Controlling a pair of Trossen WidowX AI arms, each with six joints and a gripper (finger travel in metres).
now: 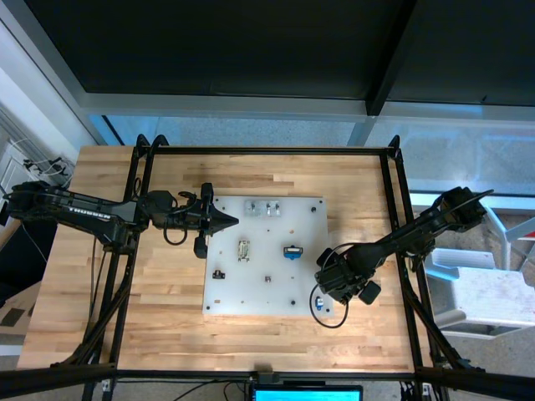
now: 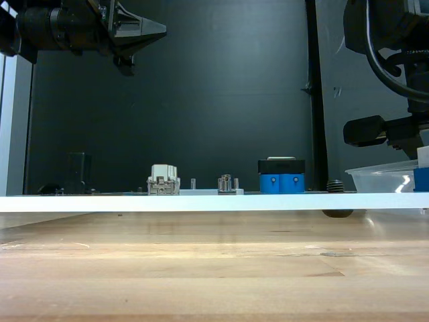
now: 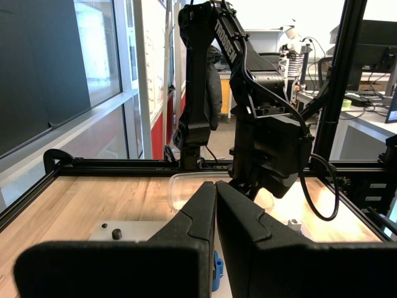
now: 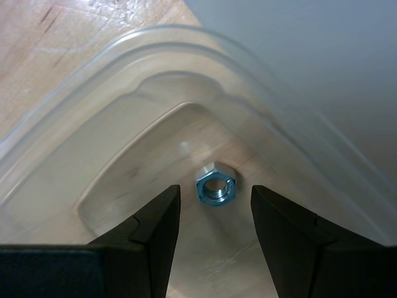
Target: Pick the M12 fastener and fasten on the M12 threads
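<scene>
1. Inside the clear tray [image 4: 155, 56], the M12 nut [image 4: 216, 184] lies flat, bore upward, between the right gripper's [image 4: 214, 205] spread fingers (just ahead of their tips).
2. Left gripper [image 3: 215, 205], fingers closed, hangs well apart from the tray.

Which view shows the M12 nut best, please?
The right wrist view: the M12 nut lies in the clear tray, framed by the open right hand. The high view hides it under that hand; the low and left wrist views show only the tray. The left hand hangs shut above the board's left edge.
</scene>
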